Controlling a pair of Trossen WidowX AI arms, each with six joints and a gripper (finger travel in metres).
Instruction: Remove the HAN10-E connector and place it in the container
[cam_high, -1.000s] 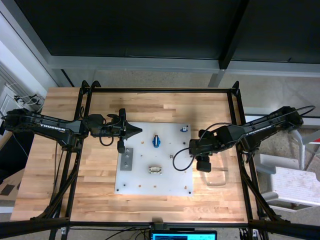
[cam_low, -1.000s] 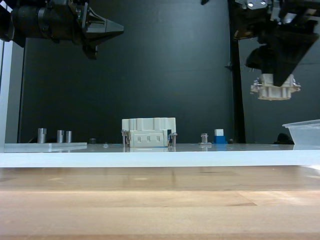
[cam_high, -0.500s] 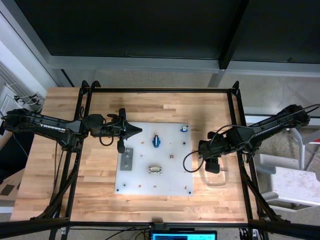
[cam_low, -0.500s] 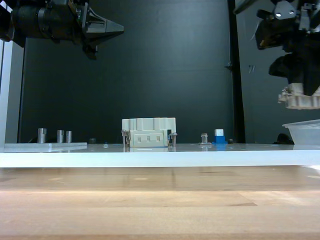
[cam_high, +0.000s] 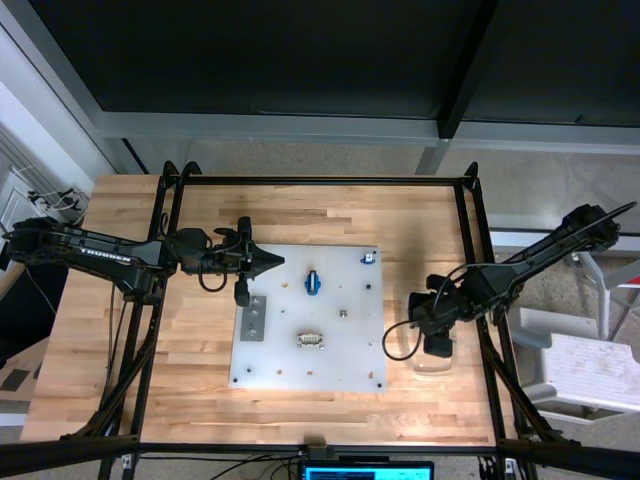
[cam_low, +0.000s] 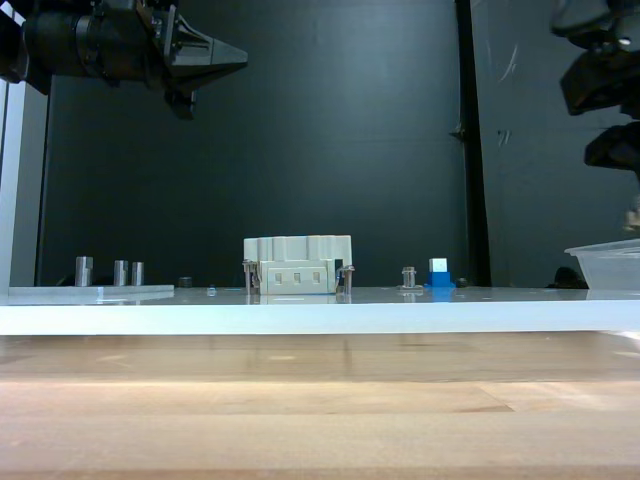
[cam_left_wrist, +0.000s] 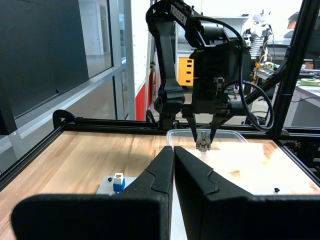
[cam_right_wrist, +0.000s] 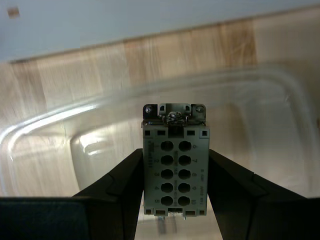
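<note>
The right gripper (cam_right_wrist: 175, 156) is clamping the HAN10-E connector (cam_right_wrist: 175, 172) between its two black fingers (cam_right_wrist: 122, 185). The jaws are closed only as far as the block's width, and the pin-hole face and a metal end bracket are facing the gripper's own camera. Only that wrist view is showing the grip plainly. It is also showing the container (cam_right_wrist: 260, 95) straight beyond the held block, its clear rim curving around it on every side.

From the high view the right gripper (cam_high: 437, 345) is covering the connector completely and hiding most of the container (cam_high: 432, 370), which is lying just off the task board's (cam_high: 340, 365) edge. The low view is catching only the right arm's (cam_low: 600, 80) dark bulk hanging above the container (cam_low: 605, 260).

The left wrist view is looking across at the connector (cam_left_wrist: 203, 141) hanging from those fingertips at about the level of the container's (cam_left_wrist: 230, 133) rim. Whether it is touching anything cannot be told.

The left gripper (cam_high: 272, 262) is hovering over the board's far side, pointing toward the right arm. Its fingers (cam_left_wrist: 192, 172) are pressing together with only a hairline slit between them, holding nothing. A small blue piece (cam_left_wrist: 118, 181) is standing below and ahead of it. A beige housing (cam_low: 297, 265) is sitting on the board, well apart from both grippers.
</note>
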